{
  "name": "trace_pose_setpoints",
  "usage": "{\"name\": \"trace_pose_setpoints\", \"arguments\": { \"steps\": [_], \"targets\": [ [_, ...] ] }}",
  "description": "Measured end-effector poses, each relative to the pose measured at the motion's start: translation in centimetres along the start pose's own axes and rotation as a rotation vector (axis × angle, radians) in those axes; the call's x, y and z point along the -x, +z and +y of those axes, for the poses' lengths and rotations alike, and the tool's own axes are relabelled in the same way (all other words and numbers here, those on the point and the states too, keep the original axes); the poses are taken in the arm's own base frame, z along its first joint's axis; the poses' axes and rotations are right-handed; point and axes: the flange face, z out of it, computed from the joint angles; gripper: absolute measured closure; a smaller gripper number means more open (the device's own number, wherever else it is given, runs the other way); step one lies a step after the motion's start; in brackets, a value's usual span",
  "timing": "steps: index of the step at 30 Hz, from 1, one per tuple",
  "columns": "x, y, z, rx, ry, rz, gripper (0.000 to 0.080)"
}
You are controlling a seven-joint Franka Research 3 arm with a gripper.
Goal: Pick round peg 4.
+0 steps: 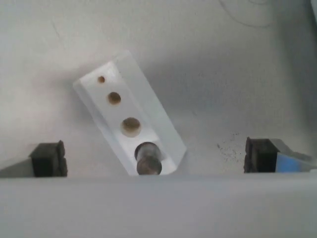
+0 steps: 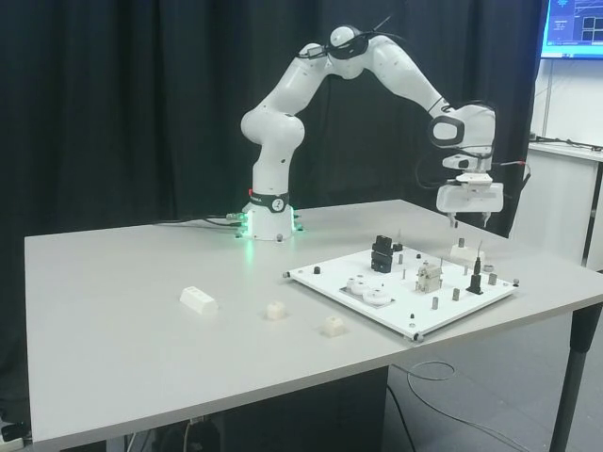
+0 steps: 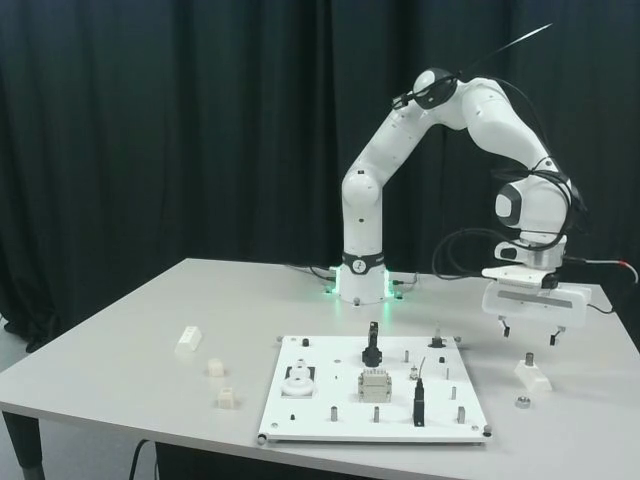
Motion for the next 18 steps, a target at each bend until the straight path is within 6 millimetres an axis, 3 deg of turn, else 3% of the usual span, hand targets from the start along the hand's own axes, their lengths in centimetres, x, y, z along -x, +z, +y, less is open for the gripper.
{"name": "trace_pose_setpoints", "arguments": {
  "steps": [18],
  "targets": [
    [0.7, 2.3, 0.7, 0.04, -0.061, -0.019, 0.0003]
  ]
}}
